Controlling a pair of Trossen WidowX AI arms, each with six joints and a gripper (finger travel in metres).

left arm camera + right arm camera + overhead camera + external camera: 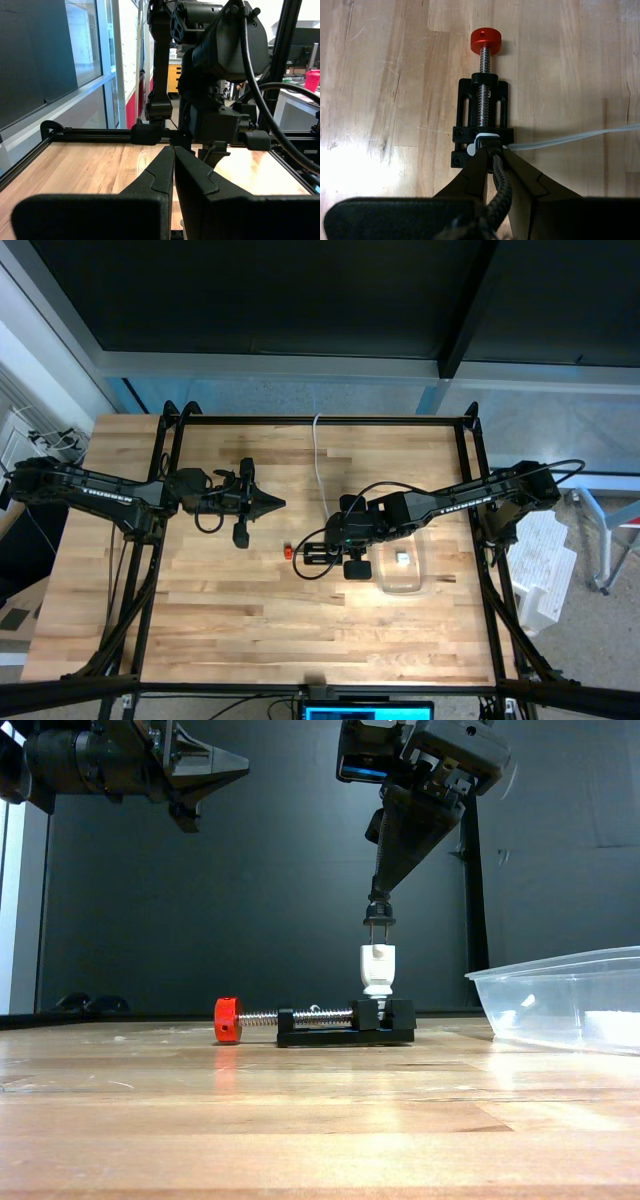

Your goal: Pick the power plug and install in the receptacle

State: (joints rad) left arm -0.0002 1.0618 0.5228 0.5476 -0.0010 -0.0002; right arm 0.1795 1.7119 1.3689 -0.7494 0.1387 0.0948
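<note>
My right gripper [379, 910] is shut on the power plug [378, 917], a tiny black body with prongs pointing down. The plug hangs just above the white receptacle [377, 969], with a thin gap between prongs and socket face. The receptacle stands upright in a small black vise [346, 1022] with an orange-red knob [227, 1020]. In the right wrist view the plug [493, 148] covers most of the receptacle [483, 136], and my gripper [494, 156] closes on it. From above, the right gripper [338, 540] sits over the vise [312, 555]. My left gripper [277, 503] is shut and hovers high at the table's left-middle, holding nothing.
A clear plastic tray [406, 574] with a tiny white cube [402, 558] lies right of the vise. The white cable [319, 465] runs from the receptacle to the table's far edge. Black frame rails [320, 421] border the wooden table [200, 600].
</note>
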